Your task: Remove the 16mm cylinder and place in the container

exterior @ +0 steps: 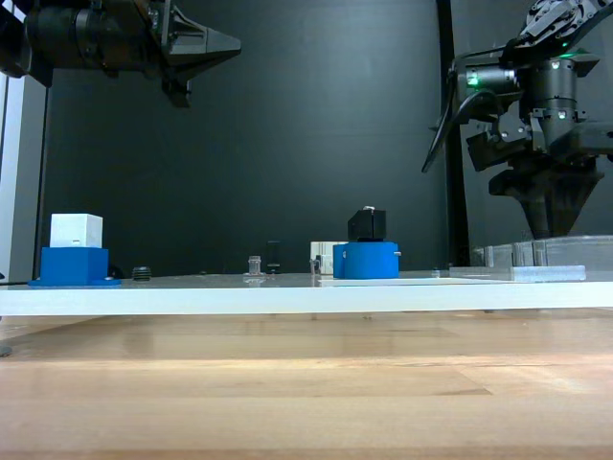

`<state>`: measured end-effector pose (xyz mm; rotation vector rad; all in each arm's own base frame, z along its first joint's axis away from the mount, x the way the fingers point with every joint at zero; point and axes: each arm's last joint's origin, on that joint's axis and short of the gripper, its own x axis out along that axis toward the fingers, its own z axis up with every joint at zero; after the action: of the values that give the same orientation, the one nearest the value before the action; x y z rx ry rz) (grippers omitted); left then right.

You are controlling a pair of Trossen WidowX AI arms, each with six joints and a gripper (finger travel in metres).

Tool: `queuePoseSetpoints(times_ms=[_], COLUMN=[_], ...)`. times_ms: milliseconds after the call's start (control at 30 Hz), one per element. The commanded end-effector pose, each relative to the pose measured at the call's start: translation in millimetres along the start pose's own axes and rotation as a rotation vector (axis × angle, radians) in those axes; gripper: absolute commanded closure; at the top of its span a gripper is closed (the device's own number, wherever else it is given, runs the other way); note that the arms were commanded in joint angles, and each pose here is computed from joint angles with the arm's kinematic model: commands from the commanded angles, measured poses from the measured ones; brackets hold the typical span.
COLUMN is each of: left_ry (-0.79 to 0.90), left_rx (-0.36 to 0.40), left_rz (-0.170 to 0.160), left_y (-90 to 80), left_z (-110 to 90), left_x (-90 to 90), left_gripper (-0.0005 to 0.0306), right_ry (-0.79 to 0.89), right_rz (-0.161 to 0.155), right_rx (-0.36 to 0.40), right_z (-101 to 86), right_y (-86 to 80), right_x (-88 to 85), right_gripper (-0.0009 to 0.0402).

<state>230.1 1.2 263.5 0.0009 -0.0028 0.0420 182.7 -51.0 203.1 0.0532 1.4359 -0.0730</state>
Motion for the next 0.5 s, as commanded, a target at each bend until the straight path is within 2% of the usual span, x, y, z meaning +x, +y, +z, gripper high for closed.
queuePoseSetpoints(times_ms=[33, 233, 500], left_ry=[0.0, 0.0, 0.0], left_rx=[0.0, 0.0, 0.0], left_rz=[0.0, 0.0, 0.0], left_y=[0.0, 0.1, 0.0], left_z=[0, 0, 0], left_x=[0.1, 0.1, 0.1], left_gripper=[0.03, 0.03, 0.03], right_ry=[-0.007, -0.055, -0.186], right_rz=[-0.001, -0.011, -0.035], right_rx=[0.004, 0.003, -0.002], right_z=[1.3, 7.8, 22.7], right_y=[-0.1, -1.2, -3.5], right_x=[-1.8, -13.9, -40.5], right_gripper=[0.0198, 0.016, 0.0171])
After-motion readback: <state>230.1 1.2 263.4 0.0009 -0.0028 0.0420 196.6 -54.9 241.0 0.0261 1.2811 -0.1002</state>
